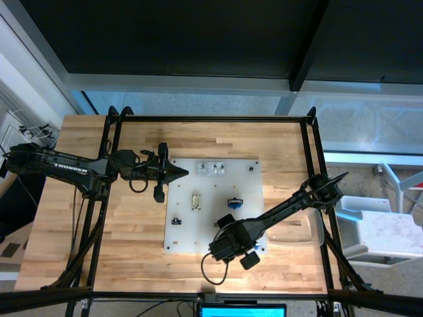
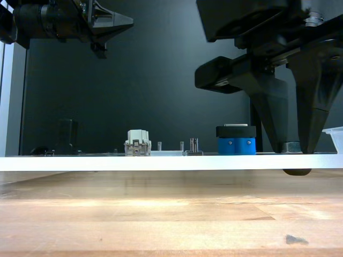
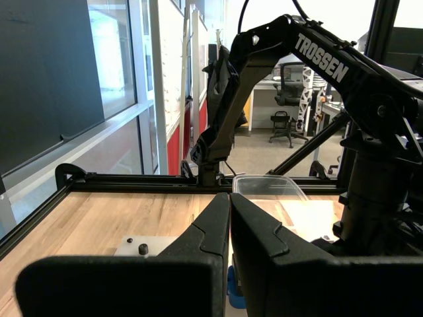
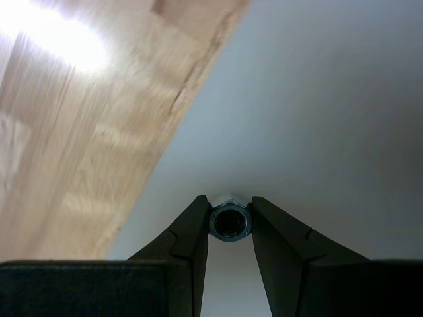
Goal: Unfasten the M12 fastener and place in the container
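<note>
Low view: right gripper (image 2: 293,148) down at board's (image 1: 192,231) near-right edge, clenched on nut (image 4: 230,222); left gripper (image 1: 184,173) closed, raised over far-left.

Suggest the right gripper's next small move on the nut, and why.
Probably twist the wrist to unscrew: the right gripper pinches the silver nut low at the white board, not lifted. The left gripper hangs shut over the board's far left corner.

Right gripper (image 2: 293,143) blocks the nut (image 4: 230,222); left gripper (image 1: 185,173) hangs well clear.
</note>
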### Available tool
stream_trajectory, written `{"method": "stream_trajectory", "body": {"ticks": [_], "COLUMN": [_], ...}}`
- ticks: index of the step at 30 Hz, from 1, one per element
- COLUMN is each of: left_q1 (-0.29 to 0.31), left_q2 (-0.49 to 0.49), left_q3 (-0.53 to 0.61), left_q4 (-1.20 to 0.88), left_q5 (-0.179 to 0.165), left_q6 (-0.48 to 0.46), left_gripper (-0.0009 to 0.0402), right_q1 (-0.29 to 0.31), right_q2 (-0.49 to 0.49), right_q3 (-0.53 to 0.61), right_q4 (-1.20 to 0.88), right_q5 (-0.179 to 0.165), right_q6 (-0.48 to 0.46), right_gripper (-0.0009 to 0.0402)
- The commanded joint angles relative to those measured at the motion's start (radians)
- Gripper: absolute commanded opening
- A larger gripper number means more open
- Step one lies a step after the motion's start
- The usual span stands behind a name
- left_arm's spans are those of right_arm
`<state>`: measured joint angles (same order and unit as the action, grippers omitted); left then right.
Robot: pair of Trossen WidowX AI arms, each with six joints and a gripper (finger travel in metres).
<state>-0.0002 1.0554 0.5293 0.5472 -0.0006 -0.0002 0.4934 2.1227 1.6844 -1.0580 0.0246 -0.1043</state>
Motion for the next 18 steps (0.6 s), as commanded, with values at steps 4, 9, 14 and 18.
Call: {"method": "stream_trajectory", "body": {"ticks": [4,9,14,18], "left_q1": [0.0,0.0,0.0,0.0], "left_q2": [0.0,0.0,0.0,0.0], "left_q3": [0.0,0.0,0.0,0.0], "left_q4": [0.0,0.0,0.0,0.0], "left_q5": [0.0,0.0,0.0,0.0], "left_q6": [0.0,0.0,0.0,0.0], "left_gripper": [0.0,0.0,0.0,0.0], "right_q1": [0.0,0.001,0.001,0.001], "right_q2": [-0.002,-0.002,-0.002,-0.002], "right_q3": [0.001,0.001,0.001,0.001], "right_q4": [-0.002,-0.002,0.007,0.013], "right_q5": [0.001,0.001,0.002,0.01], "right_q6": [-0.291,-0.497,-0.7,-0.825], "right_gripper": [0.0014,0.0014,0.0014,0.0014]}}
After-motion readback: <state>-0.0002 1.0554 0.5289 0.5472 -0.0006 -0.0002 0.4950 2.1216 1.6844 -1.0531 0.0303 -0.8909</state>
